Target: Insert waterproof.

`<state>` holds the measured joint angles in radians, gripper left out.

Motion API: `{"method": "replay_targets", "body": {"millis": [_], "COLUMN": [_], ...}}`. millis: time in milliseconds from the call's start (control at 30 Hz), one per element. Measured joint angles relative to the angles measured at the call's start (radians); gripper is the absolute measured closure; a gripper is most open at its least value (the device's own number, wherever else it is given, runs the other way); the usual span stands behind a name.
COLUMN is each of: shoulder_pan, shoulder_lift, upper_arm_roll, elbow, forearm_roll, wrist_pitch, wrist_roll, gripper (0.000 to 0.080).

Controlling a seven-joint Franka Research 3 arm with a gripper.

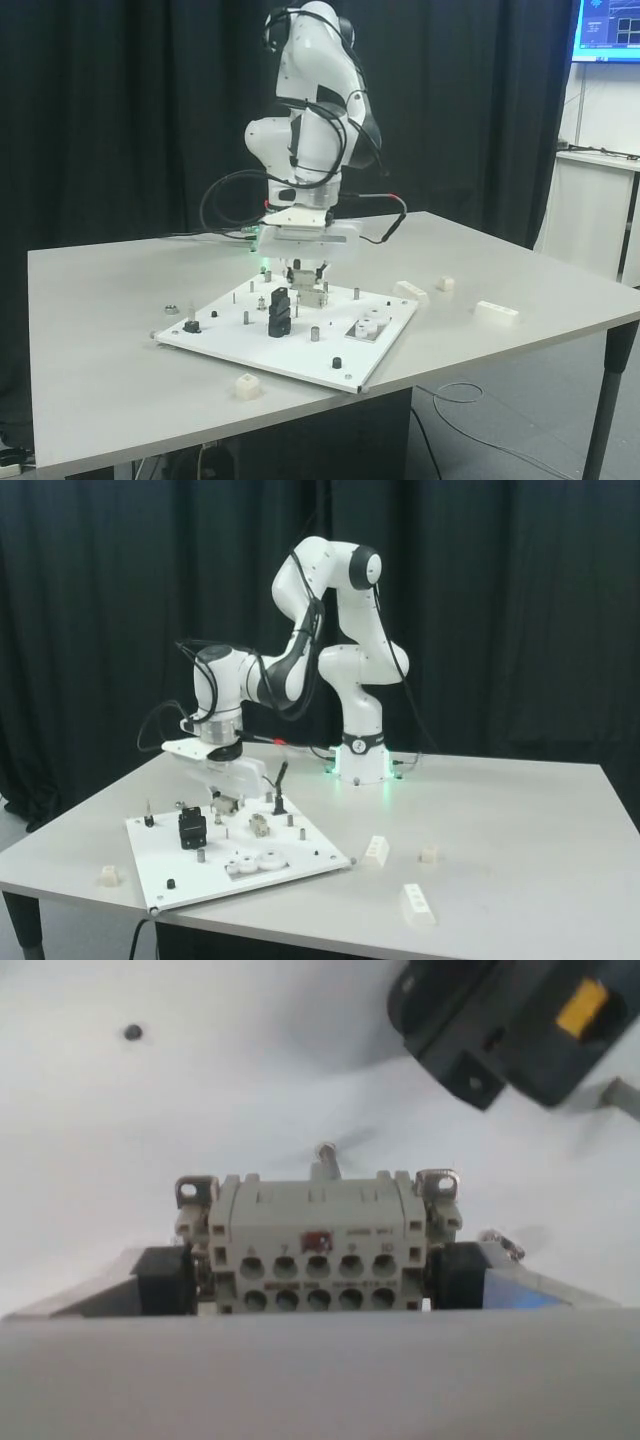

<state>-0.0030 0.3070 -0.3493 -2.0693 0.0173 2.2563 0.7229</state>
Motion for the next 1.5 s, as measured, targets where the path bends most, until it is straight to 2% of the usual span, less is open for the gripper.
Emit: {"method": "replay_targets", "body": {"millis": [233, 400, 533, 933, 1267, 1500], "shoulder_pan": [0.0, 0.0, 0.001, 0.018, 0.027, 0.029], "shoulder_lift": [-0.023, -0.037, -0.047, -0.076, -0.084, -0.09], "upper_arm_roll": [-0.012, -0.019, -0.02, -0.019, -0.019, -0.019], "elbow": [-0.029, -0.047, -0.06, -0.114, -0.157, -0.182], "forearm_roll": [0.024, 0.056, 0.06, 0.078, 0.13, 0.168], "wrist_pitch": [0.001, 0.001, 0.001, 0.002, 0.027, 0.049], "wrist_roll": [0.029, 0.133, 0.198, 0.242, 0.361, 0.372], "gripper": [0.0288, 0.0288, 0.0288, 0.0288, 0.0288, 0.0288]}}
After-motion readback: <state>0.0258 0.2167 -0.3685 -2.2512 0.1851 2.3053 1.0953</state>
